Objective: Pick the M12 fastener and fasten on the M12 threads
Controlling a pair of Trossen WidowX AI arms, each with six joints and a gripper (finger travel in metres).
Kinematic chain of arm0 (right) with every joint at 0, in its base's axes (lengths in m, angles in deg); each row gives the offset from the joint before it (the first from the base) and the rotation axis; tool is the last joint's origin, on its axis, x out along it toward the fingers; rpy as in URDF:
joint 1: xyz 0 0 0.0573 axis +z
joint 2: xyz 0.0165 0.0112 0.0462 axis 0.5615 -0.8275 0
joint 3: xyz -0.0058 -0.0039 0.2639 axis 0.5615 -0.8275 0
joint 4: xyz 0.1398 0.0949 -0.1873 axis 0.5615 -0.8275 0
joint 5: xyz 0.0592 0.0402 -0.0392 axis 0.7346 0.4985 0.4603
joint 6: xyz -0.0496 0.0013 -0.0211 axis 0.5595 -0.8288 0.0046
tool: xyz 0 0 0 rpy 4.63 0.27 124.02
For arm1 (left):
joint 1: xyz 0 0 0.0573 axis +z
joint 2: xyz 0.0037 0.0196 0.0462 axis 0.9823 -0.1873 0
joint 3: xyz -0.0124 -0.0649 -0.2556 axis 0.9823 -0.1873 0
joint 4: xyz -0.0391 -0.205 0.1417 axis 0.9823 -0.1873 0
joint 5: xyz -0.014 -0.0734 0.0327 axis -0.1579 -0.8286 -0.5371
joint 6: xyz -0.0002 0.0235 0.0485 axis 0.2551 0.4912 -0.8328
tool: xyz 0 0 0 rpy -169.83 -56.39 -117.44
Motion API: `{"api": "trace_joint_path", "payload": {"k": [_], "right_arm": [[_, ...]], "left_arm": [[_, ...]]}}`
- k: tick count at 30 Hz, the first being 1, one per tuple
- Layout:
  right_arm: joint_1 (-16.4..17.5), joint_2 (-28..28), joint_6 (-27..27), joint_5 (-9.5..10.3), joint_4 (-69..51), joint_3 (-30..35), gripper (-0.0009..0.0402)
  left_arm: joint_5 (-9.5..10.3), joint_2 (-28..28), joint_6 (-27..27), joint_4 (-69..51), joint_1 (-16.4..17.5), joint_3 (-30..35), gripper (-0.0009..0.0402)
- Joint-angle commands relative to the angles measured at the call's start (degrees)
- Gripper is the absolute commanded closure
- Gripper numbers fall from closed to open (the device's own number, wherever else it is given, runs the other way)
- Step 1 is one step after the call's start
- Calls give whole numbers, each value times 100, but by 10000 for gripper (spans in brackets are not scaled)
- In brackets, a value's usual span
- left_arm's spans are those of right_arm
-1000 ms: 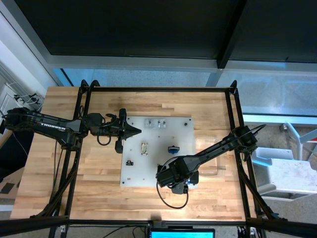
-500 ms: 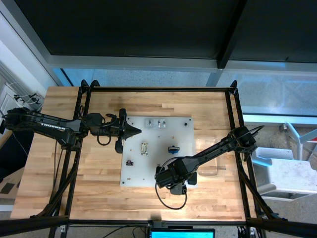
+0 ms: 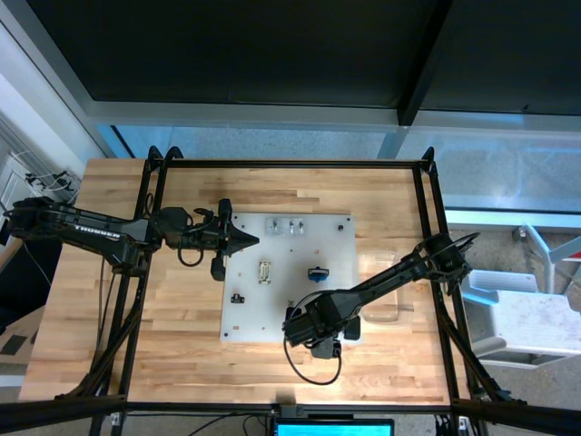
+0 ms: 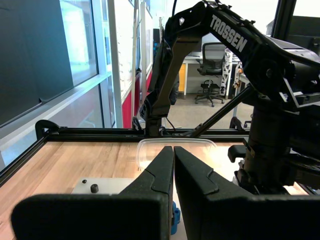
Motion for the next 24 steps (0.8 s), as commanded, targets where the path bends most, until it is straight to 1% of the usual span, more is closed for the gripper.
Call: {"api": "trace_joint_path", "payload": {"k": [1, 9, 12, 18, 24], "right_arm": [[0, -70, -7, 9, 4, 2, 350], [-2, -140, -28, 15, 28, -9, 350], [-2, -138, -146, 7, 28, -9, 350], [-7, -129, -879, 11, 24, 4, 350], [-11, -129, -2092, 9, 20, 13, 350]], "left_arm": [[-2, 0, -2, 0, 0, 2, 393], [-2, 0, -2, 0, 0, 2, 393], [-2, 0, -2, 0, 2, 2, 393], [-2, 0, -2, 0, 0, 2, 393], [-2, 0, -2, 0, 2, 2, 393]]}}
